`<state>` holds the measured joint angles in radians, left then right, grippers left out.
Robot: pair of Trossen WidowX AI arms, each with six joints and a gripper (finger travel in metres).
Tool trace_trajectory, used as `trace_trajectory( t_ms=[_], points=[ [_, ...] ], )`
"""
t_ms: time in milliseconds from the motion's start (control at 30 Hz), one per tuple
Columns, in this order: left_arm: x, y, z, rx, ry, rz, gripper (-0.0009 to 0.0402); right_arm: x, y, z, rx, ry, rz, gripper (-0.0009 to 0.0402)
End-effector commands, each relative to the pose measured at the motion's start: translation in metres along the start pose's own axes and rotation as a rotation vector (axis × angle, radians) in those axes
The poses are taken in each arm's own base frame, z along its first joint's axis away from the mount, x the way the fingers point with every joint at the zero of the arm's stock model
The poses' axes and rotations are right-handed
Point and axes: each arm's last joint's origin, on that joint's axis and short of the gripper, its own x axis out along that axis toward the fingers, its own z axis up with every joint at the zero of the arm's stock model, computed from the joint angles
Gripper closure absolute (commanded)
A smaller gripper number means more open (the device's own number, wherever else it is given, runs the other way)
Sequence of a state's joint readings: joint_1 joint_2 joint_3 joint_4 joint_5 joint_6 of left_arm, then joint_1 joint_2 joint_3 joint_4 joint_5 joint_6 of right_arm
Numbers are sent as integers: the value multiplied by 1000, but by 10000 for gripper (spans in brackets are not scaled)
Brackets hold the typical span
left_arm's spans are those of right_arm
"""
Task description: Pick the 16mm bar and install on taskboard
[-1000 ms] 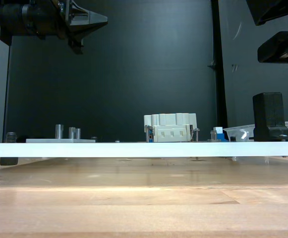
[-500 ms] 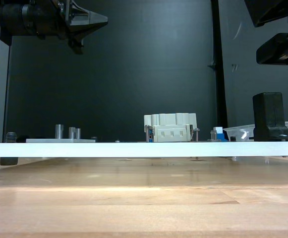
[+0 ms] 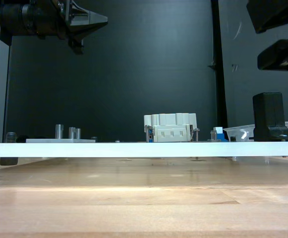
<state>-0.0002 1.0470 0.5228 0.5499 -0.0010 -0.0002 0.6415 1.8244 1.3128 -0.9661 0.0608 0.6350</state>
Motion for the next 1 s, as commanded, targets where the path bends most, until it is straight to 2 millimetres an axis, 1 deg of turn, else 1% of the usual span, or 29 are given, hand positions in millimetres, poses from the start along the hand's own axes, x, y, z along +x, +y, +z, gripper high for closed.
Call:
trace_trajectory(
  t_ms=[33,333,433,800,1000],
  points=[
    [0,0,0,0,0,0,393,4,0,-1,2,-1,3,384],
    [0,0,0,0,0,0,393,8,0,-3,0,-3,4,384],
    [0,0,0,0,0,0,393,8,0,-3,-1,-3,4,372],
    [0,0,0,0,0,0,393,6,1,-4,-3,-11,9,271],
    [0,0,0,0,0,0,393,3,0,-4,-3,-13,11,224]
  ],
)
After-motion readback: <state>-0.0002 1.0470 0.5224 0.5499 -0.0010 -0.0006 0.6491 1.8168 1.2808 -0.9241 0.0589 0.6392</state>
